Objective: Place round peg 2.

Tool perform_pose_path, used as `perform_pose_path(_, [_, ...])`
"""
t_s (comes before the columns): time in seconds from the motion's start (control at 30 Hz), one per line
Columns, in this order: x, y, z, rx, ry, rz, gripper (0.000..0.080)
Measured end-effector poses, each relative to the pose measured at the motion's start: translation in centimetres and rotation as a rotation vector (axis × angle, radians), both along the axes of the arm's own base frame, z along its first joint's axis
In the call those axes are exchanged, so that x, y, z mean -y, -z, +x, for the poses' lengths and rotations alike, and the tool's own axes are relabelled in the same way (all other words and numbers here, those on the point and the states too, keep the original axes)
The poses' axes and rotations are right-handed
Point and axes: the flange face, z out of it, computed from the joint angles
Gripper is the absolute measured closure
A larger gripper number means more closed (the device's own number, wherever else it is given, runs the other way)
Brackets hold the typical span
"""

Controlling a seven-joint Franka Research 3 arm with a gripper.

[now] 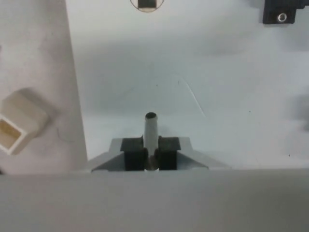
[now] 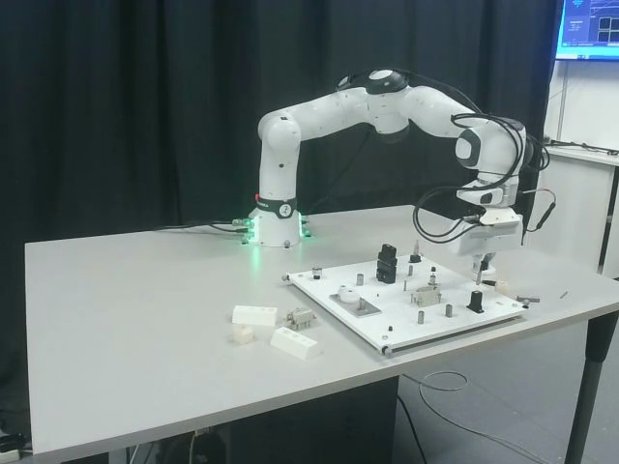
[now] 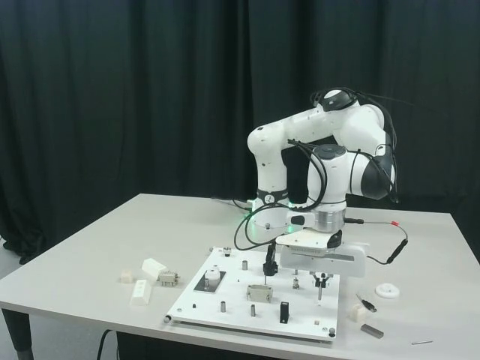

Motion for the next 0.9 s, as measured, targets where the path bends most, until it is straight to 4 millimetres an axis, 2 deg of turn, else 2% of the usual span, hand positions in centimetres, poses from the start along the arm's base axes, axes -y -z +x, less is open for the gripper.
perform_pose_path(0.57, [-0.7, -0.5, 0.0, -0.007, -0.013, 0.005, 0.0743])
perform_pose_path(0.9, [-3.0, -0.8, -0.9, -0.053, -0.018, 0.027, 0.0743])
